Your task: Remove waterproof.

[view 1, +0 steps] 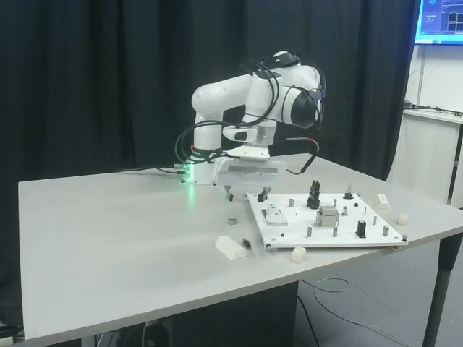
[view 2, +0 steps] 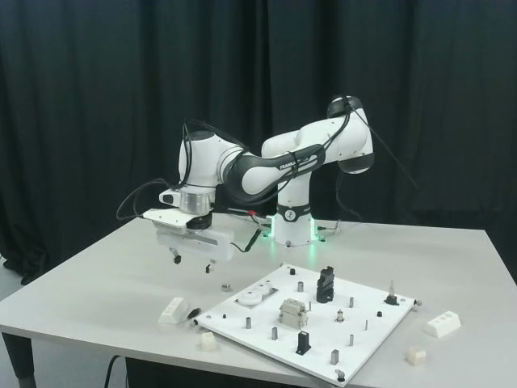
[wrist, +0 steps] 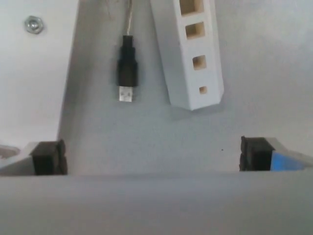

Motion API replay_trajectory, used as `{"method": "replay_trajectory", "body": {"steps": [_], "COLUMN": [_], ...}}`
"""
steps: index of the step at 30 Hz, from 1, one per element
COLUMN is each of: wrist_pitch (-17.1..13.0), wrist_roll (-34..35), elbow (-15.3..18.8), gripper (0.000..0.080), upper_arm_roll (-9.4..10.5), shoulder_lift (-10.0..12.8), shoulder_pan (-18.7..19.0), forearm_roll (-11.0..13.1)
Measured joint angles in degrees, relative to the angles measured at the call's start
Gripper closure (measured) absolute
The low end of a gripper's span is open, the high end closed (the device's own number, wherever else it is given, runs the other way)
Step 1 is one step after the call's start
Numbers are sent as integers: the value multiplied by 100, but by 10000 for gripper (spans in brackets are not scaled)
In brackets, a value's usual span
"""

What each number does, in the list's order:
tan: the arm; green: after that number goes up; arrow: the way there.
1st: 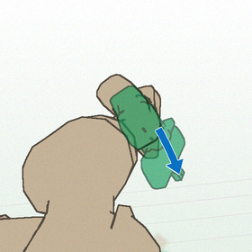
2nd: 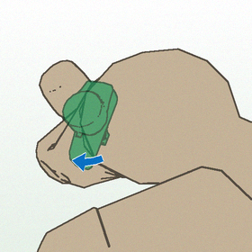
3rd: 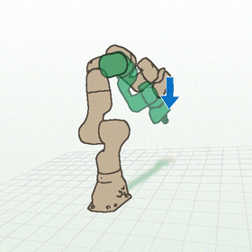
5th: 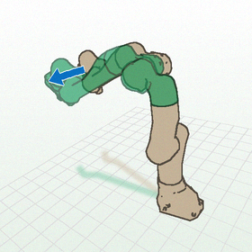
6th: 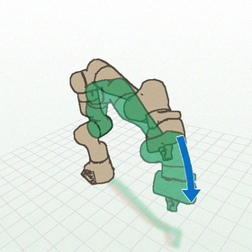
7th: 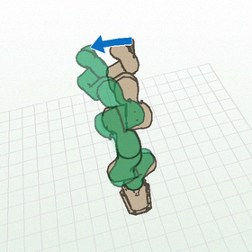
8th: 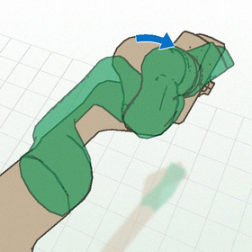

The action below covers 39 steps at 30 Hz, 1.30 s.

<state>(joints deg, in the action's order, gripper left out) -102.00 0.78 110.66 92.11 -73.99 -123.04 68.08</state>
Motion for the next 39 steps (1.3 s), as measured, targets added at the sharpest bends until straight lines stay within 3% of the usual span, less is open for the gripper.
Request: {"method": "replay_trajectory", "body": {"steps": [2, 3, 21, 30, 39], "wrist_pitch": [-8, -12, -50, -32, 260], "wrist_roll": [-13, -16, -8, 542, 1564], "elbow": [4, 6, 14, -1, -222], "gripper": [53, 13, 3, 3, 3], "upper_arm_roll": [0, 0, -1, -20, -37], "shoulder_lift": [0, 0, 0, 12, 78], "shoulder_pan": [-1, -1, -5, 27, 149], "forearm_roll": [0, 0, 36, 335, 759]}}
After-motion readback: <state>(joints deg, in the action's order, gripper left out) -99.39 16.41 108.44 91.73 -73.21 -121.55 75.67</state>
